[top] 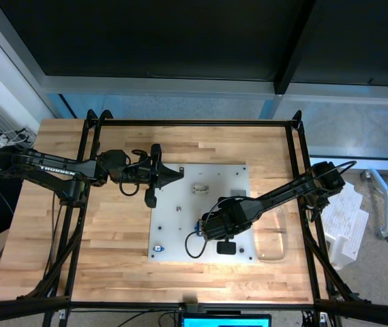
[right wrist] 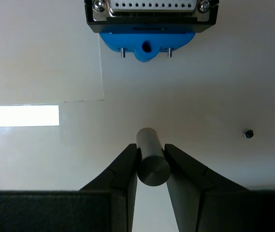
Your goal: Pick the 16mm cylinder and install on the taskboard
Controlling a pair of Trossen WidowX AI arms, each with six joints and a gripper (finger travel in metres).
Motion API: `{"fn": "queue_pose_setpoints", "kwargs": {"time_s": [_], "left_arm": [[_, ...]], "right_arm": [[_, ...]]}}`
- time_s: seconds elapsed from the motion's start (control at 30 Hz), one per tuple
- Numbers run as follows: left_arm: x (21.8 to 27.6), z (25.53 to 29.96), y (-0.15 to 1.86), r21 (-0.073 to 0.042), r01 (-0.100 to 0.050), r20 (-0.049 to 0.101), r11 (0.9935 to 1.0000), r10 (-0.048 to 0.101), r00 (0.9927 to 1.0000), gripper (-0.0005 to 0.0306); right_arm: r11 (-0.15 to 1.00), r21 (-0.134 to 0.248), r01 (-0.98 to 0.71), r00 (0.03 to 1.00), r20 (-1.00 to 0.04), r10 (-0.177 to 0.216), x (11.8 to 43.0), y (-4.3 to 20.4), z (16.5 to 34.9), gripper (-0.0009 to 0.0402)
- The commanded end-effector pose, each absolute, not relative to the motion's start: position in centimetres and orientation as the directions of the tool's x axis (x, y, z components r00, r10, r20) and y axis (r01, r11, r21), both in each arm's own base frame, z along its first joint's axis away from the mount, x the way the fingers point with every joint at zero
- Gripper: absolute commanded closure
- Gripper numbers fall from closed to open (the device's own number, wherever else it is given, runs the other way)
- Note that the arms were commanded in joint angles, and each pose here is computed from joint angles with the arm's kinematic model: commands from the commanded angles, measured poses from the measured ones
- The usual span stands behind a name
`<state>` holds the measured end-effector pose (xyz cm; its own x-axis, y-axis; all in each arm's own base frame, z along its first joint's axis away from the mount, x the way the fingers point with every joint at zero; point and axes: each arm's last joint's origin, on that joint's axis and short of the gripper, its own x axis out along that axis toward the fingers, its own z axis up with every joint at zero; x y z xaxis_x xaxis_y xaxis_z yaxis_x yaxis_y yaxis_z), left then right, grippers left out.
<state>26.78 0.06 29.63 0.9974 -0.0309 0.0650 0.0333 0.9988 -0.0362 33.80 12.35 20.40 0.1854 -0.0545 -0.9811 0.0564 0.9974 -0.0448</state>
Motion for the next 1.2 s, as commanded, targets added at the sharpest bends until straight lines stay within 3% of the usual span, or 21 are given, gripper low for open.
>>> {"fn": "queue_pose_setpoints", "kwargs": {"time_s": [0.03,1.2], "left_arm": [[26.78,29.63,0.07,-0.036,0.033,0.065,0.99880,-0.031,0.99740,0.0300],[26.78,29.63,0.06,-0.036,0.033,0.065,0.99879,-0.031,0.99741,0.0300]], "right_arm": [[0.997,-0.044,0.057,0.188,-0.981,-0.054,33.83,12.35,20.42,0.0384],[0.996,-0.048,0.071,0.171,-0.983,-0.059,33.47,12.25,19.86,0.0384]]}}
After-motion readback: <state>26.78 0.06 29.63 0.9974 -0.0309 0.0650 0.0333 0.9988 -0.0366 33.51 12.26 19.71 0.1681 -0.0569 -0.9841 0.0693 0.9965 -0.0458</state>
